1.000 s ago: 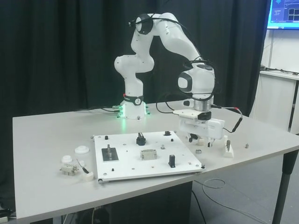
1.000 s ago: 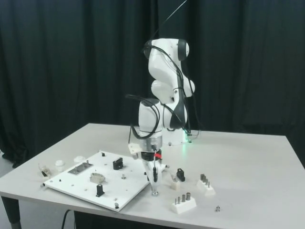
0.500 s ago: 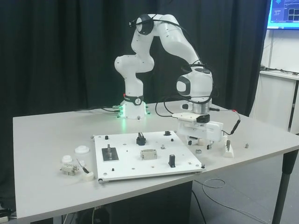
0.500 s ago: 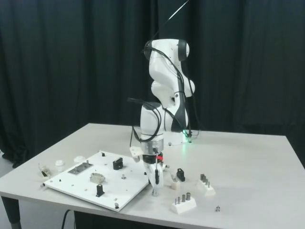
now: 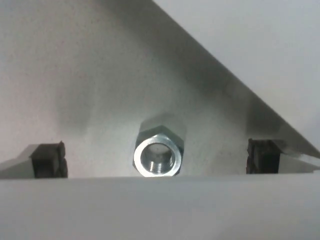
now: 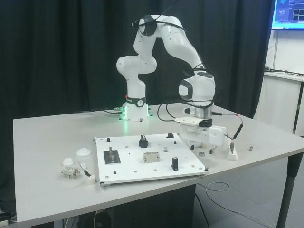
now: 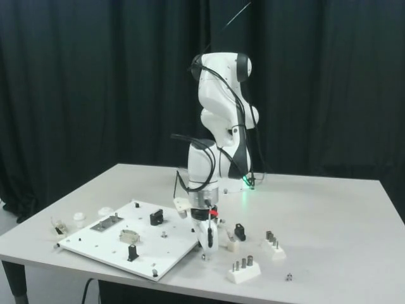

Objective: Pick bolt 4.

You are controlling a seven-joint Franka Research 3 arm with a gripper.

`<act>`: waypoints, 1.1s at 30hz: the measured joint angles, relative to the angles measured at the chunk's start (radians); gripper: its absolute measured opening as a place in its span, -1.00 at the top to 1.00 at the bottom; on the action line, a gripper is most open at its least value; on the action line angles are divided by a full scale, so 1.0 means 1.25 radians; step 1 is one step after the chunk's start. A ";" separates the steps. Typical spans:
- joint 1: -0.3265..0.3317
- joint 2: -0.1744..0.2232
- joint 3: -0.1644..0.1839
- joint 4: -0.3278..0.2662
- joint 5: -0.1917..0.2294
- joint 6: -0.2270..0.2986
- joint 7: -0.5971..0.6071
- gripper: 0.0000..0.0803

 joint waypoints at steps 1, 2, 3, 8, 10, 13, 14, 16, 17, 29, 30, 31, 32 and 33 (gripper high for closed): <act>0.000 0.001 0.000 0.000 0.000 0.001 0.000 -0.99; 0.000 0.002 0.000 0.000 0.000 0.003 0.000 -0.99; 0.000 0.004 0.000 0.000 0.000 0.004 0.000 -0.99; 0.001 0.010 0.000 0.000 0.000 0.010 -0.001 -0.99; 0.001 0.013 0.000 0.000 0.000 0.013 -0.002 -0.99; 0.001 0.016 0.000 0.000 0.000 0.016 -0.010 -0.99; 0.001 0.017 0.000 0.000 0.000 0.016 -0.013 -0.99; 0.001 0.018 0.000 0.000 0.000 0.017 -0.017 -0.99; 0.001 0.019 0.000 0.000 0.000 0.017 -0.019 -0.99; 0.001 0.026 -0.003 0.000 0.000 0.019 -0.025 -0.53; 0.001 0.027 -0.003 0.000 0.000 0.020 -0.026 -0.53; 0.001 0.027 -0.003 0.000 0.000 0.020 -0.026 -0.53; 0.001 0.027 -0.003 0.000 0.000 0.020 -0.026 -0.07; 0.001 0.027 -0.004 0.000 0.000 0.020 -0.026 -0.07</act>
